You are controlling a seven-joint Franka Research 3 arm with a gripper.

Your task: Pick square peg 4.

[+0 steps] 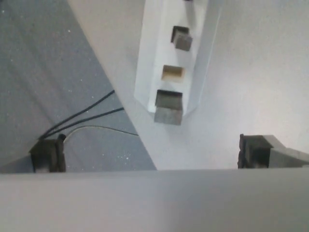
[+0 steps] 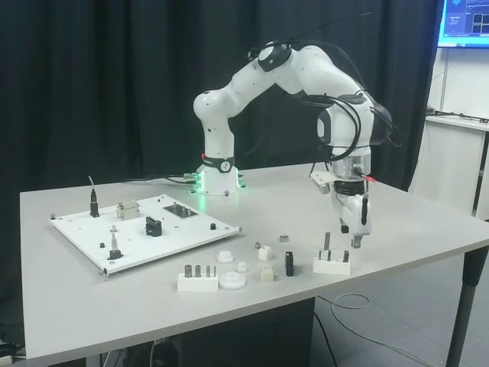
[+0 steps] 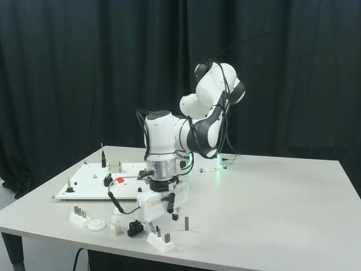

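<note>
A small white peg holder (image 1: 149,63) (image 2: 332,266) (image 3: 162,242) sits near the table's front edge. In the wrist view a grey square peg (image 1: 169,107) stands in its end slot. The slot after it is an empty hole (image 1: 172,72), and another grey square peg (image 1: 182,38) follows. My gripper (image 1: 150,153) (image 2: 350,235) (image 3: 163,221) hangs just above the holder, open, with nothing between its black fingertips (image 1: 48,154). One more grey peg (image 3: 185,223) stands upright beside the holder.
A white board (image 2: 191,233) carrying parts lies at the table's far side. A second white holder (image 2: 197,283) of round pegs, a white gear (image 2: 231,281), small white blocks (image 2: 265,273) and a black part (image 2: 289,264) lie nearby. Black cables (image 1: 87,116) run on the floor past the table's edge.
</note>
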